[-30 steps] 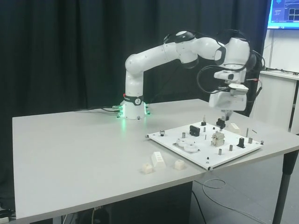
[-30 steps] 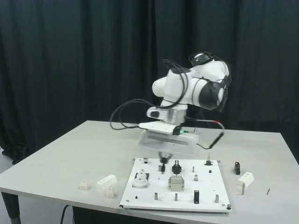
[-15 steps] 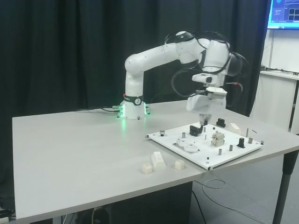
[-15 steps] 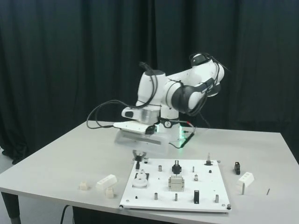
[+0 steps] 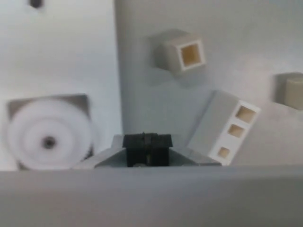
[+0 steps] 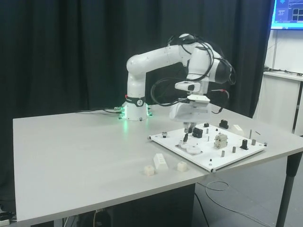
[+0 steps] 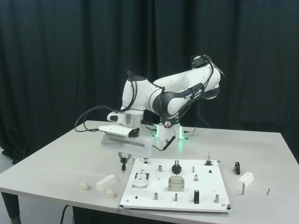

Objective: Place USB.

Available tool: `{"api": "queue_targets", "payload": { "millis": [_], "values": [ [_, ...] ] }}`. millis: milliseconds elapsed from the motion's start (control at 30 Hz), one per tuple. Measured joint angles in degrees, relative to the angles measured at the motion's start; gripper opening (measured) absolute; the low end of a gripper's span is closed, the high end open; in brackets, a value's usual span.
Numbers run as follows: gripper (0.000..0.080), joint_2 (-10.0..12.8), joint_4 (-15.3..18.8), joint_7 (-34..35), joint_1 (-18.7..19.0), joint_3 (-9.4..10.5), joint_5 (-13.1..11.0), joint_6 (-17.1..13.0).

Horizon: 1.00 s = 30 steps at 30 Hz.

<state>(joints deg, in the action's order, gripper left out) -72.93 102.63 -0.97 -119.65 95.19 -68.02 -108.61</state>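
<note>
1. The grey desk (image 6: 71,151) carries the white arm (image 6: 156,56), which reaches out over the near edge of the white board (image 7: 177,196), where that board meets bare desk.

2. The white board holds pegs and small black fittings, with a white round disc (image 5: 47,139) in a square recess near its edge. In the wrist view this disc lies to one side of the end effector, and the board's edge runs close beside it.

3. Three white blocks lie loose on the desk just off the board: a long block with three square holes (image 5: 227,127), a cube with one square hole (image 5: 182,54), and a smaller cube (image 5: 291,90).

4. The end effector (image 5: 147,151) is closed on the USB plug (image 5: 147,142), a small black piece seen between the fingertips and, in the second room view, hanging below them (image 7: 124,165) above the desk.

5. Judging by the task, the plug wants a matching socket, perhaps in the long block, though I cannot tell which hole suits.

6. Risks:
   - the plug appears held by a small part, so a tilted approach could jam it on a hole's rim;
   - the blocks are loose, so a sideways push would slide them instead of seating the plug;
   - a descent too near the board's edge could strike it.
</note>
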Motion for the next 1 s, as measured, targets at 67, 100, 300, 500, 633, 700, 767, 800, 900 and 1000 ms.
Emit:
{"api": "queue_targets", "payload": {
  "millis": [67, 100, 300, 500, 633, 700, 767, 800, 900, 1000],
  "values": [
    [0.0022, -0.11, 0.78, -1.25, -0.08, 0.02, -0.61, -0.48],
    [0.0022, -0.16, 1.15, -1.81, -0.13, 0.04, -0.99, -0.71],
    [0.0022, -0.24, 2.99, -2.87, -0.36, 0.26, -2.87, -1.83],
    [0.0264, -0.37, 3.87, -4.02, -0.58, 0.43, -4.03, -2.34],
    [0.0576, -0.54, 4.00, -4.25, -0.87, 0.44, -4.18, -2.61],
    [0.0576, -0.60, 4.02, -4.25, -1.05, 0.46, -4.18, -2.91],
    [0.0576, -0.62, 4.03, -4.27, -1.26, 0.51, -4.18, -3.36],
    [0.0576, -0.63, 4.03, -4.33, -1.37, 0.53, -4.18, -3.58],
    [0.0786, -0.63, 4.08, -4.60, -1.69, 0.60, -4.18, -4.25],
    [0.0786, -0.63, 4.16, -5.07, -1.99, 0.65, -4.19, -4.70]
  ]
}}
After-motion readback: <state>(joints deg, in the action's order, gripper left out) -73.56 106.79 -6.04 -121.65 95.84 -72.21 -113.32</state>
